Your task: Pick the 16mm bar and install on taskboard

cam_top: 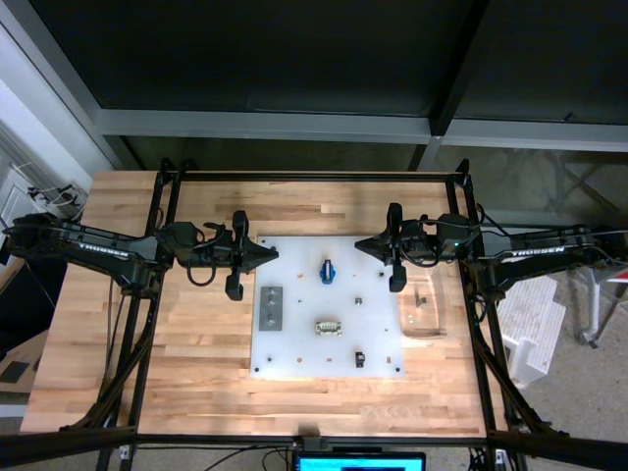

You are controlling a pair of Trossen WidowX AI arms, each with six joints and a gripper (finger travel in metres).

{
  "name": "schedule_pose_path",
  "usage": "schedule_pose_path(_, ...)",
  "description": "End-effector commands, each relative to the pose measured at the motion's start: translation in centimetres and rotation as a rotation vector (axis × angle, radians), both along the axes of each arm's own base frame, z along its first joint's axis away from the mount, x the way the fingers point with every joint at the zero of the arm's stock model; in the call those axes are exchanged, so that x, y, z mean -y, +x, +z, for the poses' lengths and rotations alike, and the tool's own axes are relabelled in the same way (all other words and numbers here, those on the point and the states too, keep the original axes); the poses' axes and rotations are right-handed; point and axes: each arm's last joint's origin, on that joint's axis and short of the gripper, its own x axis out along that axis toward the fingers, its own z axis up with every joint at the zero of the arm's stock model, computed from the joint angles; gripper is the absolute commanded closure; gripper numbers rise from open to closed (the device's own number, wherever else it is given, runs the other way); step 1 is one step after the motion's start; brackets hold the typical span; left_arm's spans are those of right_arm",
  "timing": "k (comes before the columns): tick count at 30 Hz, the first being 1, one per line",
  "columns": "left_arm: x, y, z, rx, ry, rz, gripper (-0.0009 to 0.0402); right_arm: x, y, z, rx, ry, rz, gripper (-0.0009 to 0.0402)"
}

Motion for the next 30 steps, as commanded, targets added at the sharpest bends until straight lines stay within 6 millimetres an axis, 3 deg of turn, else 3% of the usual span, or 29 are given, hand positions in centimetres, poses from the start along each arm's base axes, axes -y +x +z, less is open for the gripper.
schedule_pose_path(1, 0.0, 0.0, 0.0, 0.0, 0.0, 0.001, 0.0393, 0.0, 0.0, 0.0, 0.001, 0.001, 0.001, 0.0393)
schedule_pose_path(20, 0.0, 0.0, 0.0, 0.0, 0.0, 0.001, 0.0393, 0.0, 0.0, -0.6, -0.062, 0.003, 0.0, 0.0393)
schedule_pose_path(30, 0.0, 0.0, 0.0, 0.0, 0.0, 0.001, 0.0393, 0.0, -0.1, 0.6, -0.305, 0.017, 0.001, 0.0393)
